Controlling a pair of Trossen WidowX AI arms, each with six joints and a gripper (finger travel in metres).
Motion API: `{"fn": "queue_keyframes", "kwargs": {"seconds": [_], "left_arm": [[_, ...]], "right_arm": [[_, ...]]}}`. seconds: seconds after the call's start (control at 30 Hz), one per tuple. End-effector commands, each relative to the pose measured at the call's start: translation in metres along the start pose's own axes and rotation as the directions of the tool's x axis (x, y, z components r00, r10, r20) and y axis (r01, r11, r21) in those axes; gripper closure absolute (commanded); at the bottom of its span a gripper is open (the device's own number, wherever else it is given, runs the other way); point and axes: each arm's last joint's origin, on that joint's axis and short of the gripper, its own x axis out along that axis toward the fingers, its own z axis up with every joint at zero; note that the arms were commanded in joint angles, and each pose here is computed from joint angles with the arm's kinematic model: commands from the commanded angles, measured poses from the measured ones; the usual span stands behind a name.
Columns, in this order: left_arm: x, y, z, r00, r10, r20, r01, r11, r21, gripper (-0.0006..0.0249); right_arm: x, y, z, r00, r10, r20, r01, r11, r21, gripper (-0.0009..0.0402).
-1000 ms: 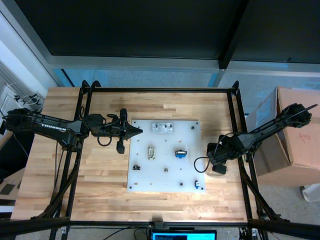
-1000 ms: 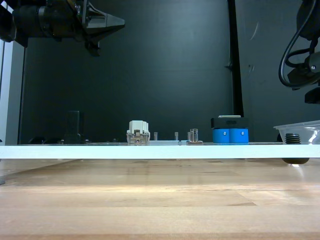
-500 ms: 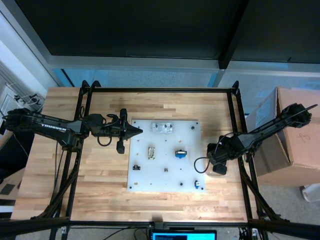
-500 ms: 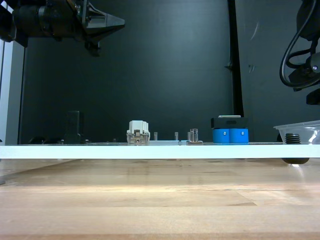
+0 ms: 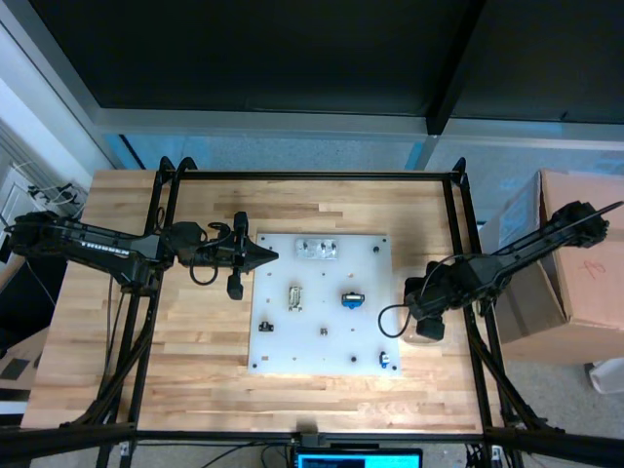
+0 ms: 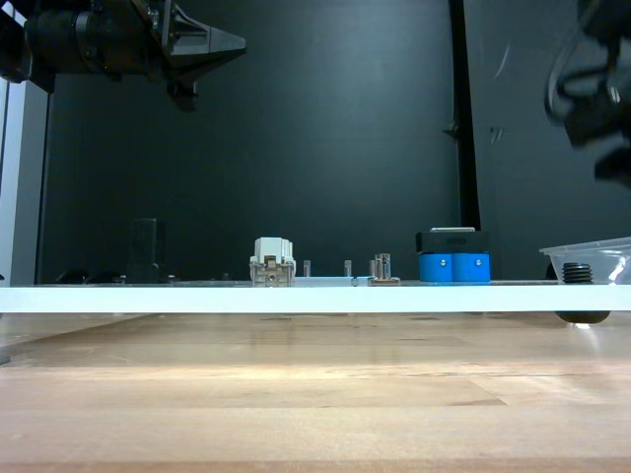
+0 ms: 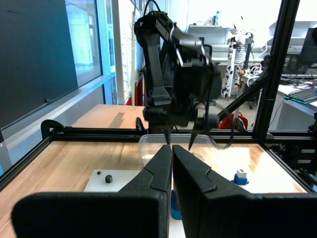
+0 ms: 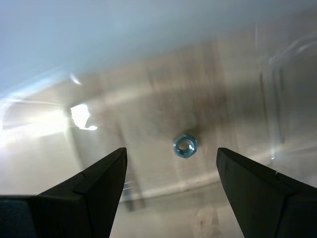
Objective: Unfasten the M12 nut and place it in the container
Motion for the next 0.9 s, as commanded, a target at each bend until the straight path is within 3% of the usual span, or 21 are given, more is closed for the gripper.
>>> {"fn": "queue_keyframes", "kwargs": {"seconds": [0.03, 0.2, 0.3, 0.43, 0.53, 0.67, 0.9], "left_arm": [[0.000, 0.000, 0.000, 1.000, 0.000, 0.000, 0.000, 1.000, 0.000, 0.0243], [0.000, 0.000, 0.000, 1.000, 0.000, 0.000, 0.000, 1.000, 0.000, 0.0243], [0.000, 0.000, 0.000, 1.000, 0.000, 0.001, 0.000, 1.000, 0.000, 0.0243], [0.000, 0.000, 0.000, 1.000, 0.000, 0.000, 0.000, 1.000, 0.000, 0.0243], [0.000, 0.000, 0.000, 1.000, 0.000, 0.001, 0.000, 1.000, 0.000, 0.0243], [0.000, 0.000, 0.000, 1.000, 0.000, 0.000, 0.000, 1.000, 0.000, 0.0243], [0.000, 0.000, 0.000, 1.000, 0.000, 0.000, 0.000, 1.000, 0.000, 0.0243]], "right_arm": [[-0.026, 0.002, 0.008, 0.998, -0.007, 0.055, 0.008, 1.000, -0.021, 0.0165], [-0.066, 0.000, 0.026, 0.966, -0.007, 0.258, 0.016, 0.999, -0.034, 0.0233], [-0.084, -0.006, 0.040, 0.925, 0.037, 0.379, -0.023, 0.999, -0.042, 0.0294], [-0.096, -0.016, 0.058, 0.826, 0.092, 0.556, -0.052, 0.995, -0.086, 0.0397], [-0.102, -0.027, 0.070, 0.737, 0.105, 0.668, -0.038, 0.993, -0.114, 0.0384], [-0.108, -0.041, 0.086, 0.582, 0.207, 0.787, -0.082, 0.977, -0.196, 0.0392], [-0.095, -0.043, 0.094, 0.298, 0.259, 0.919, -0.037, 0.965, -0.260, 0.0393]]}}
